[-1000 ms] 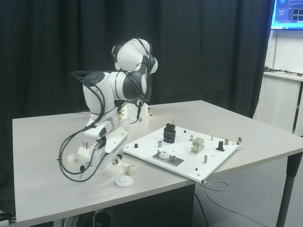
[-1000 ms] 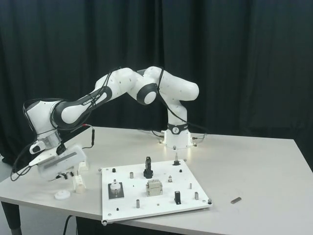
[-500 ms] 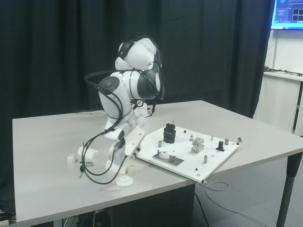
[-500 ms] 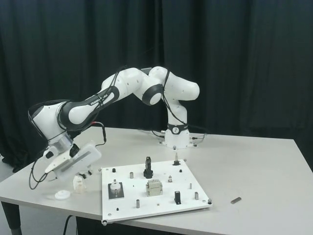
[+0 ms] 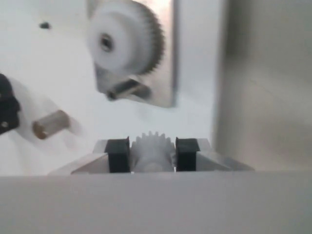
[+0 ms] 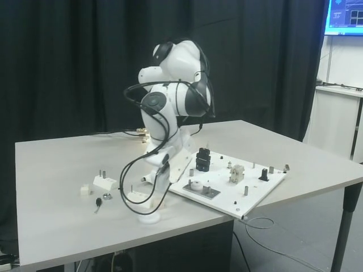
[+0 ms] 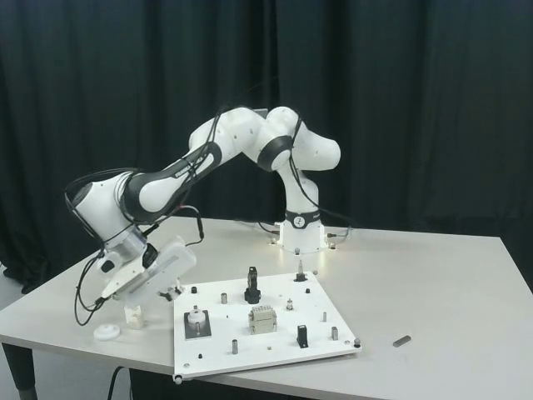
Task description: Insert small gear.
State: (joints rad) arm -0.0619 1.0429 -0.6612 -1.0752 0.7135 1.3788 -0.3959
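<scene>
In the wrist view my gripper (image 5: pixel 152 155) is shut on the small white gear (image 5: pixel 152 145), held between the two black pads (image 5: pixel 118 154). Beyond it a larger white gear (image 5: pixel 126 41) sits on a grey metal plate (image 5: pixel 163 73) fixed to the white board (image 5: pixel 29 58); a bare peg (image 5: pixel 123 89) sticks out of that plate beside the gear. In the room views my gripper (image 7: pixel 173 292) hangs tilted over the board's left edge (image 7: pixel 179 333), close to the mounted gear (image 7: pixel 196 317). The small gear itself is too small to see there.
A big white gear (image 7: pixel 106 332) and a white block (image 7: pixel 133 315) lie on the grey table left of the board. More white blocks (image 6: pixel 105 182) sit further back. The board carries a black fixture (image 7: pixel 251 287), a grey connector block (image 7: pixel 262 319), several pegs. A small bar (image 7: pixel 401 340) lies on the table's other side.
The arm has swung from over the loose parts on the table toward the board, carrying the small gear; the gripper now hangs at the board's left edge near the gear plate.
</scene>
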